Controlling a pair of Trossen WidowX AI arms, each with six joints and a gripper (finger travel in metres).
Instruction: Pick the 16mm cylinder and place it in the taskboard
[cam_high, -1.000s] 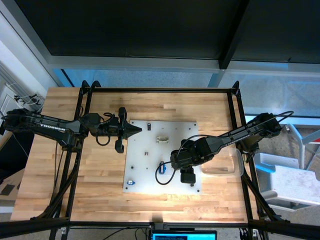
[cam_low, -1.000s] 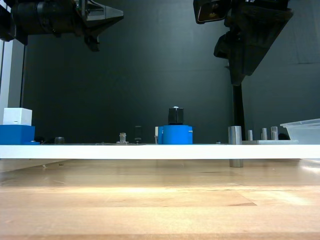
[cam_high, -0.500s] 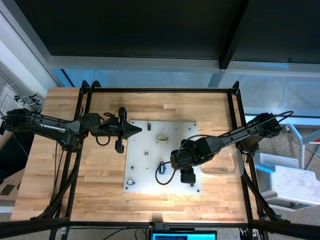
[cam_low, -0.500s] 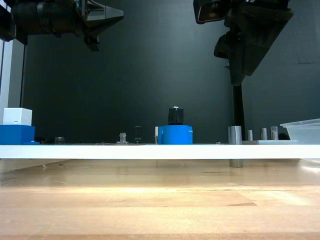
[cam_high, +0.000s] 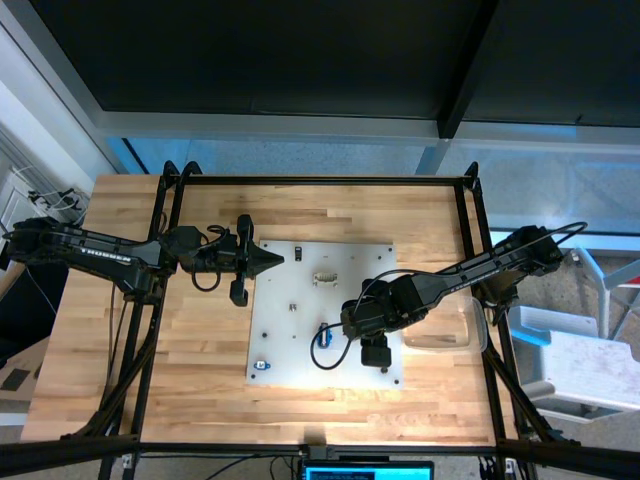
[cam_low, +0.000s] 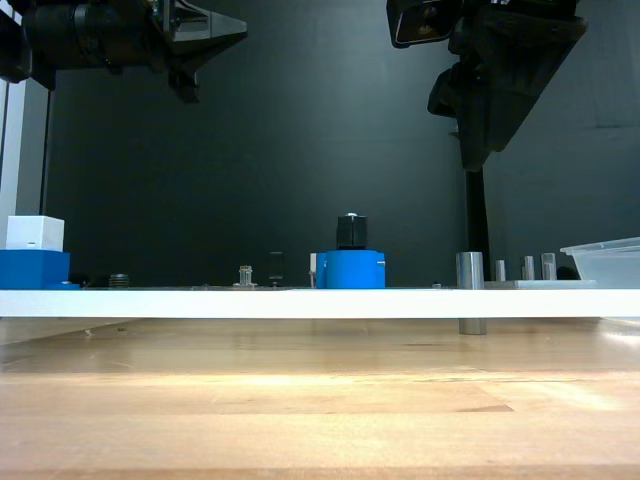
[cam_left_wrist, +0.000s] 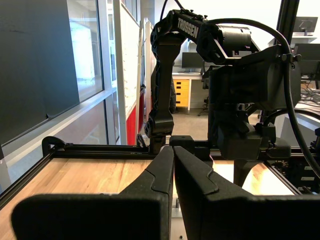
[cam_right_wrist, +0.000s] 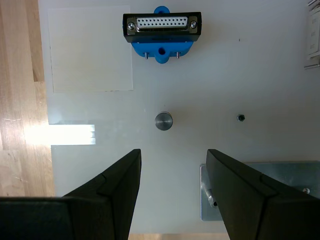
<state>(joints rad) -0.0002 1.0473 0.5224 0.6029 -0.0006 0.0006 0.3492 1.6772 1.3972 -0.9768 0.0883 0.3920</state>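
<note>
The 16mm cylinder (cam_right_wrist: 163, 121) stands upright in a hole of the white taskboard (cam_right_wrist: 215, 75). In the low view the cylinder (cam_low: 470, 271) passes through the taskboard (cam_low: 250, 303) and sticks out below it. My right gripper (cam_right_wrist: 172, 153) hangs open well above the cylinder, holding nothing, with the peg showing just beyond the gap between its fingers. Seen from above, the right gripper (cam_high: 373, 355) is over the taskboard's (cam_high: 290, 340) right part and hides the cylinder. My left gripper (cam_high: 276, 258) is shut and empty, raised at the board's left edge.
A clear plastic tray (cam_high: 452, 336) sits just right of the board. The board carries a blue connector (cam_right_wrist: 161, 31), a grey metal block (cam_right_wrist: 260, 192), a blue-and-white block (cam_low: 33, 256) and small upright pegs (cam_low: 527, 267). The black frame (cam_high: 320, 181) rings the table.
</note>
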